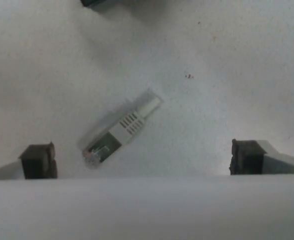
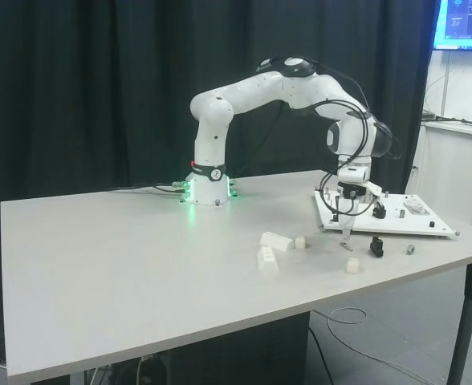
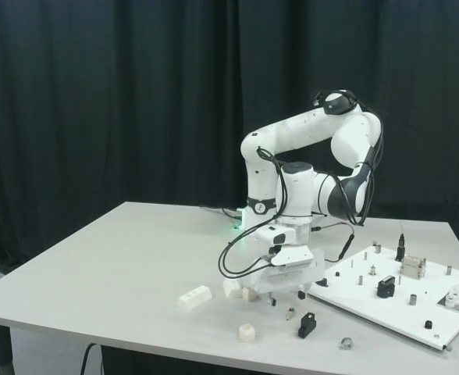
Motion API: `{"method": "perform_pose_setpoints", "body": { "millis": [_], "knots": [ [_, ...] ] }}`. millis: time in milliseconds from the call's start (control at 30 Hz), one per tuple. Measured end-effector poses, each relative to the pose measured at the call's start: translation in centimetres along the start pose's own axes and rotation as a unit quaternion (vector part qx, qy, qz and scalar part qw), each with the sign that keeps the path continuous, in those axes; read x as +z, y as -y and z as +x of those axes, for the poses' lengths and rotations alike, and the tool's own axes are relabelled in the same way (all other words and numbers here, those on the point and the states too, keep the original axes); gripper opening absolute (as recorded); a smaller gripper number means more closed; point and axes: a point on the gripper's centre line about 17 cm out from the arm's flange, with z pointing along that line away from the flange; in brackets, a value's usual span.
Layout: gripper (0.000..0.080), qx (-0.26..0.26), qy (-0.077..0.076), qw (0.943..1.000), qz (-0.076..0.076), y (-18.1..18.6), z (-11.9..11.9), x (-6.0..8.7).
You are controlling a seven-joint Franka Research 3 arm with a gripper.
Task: Remove round peg 4.
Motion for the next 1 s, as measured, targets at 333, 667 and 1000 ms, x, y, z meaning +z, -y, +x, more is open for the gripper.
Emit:
{"method": "perform_pose_setpoints", "body": {
  "millis": [333,667,1000],
  "knots": [
    [0.0792,0.004,-0.001,1.0,0.0,-0.25,0.05,-0.04],
    [0.08,0.01,-0.003,0.9999,0.0,-0.38,0.45,-0.18],
    [0.08,0.01,-0.005,0.9999,-0.001,-0.55,0.83,-0.3]
  ]
}}
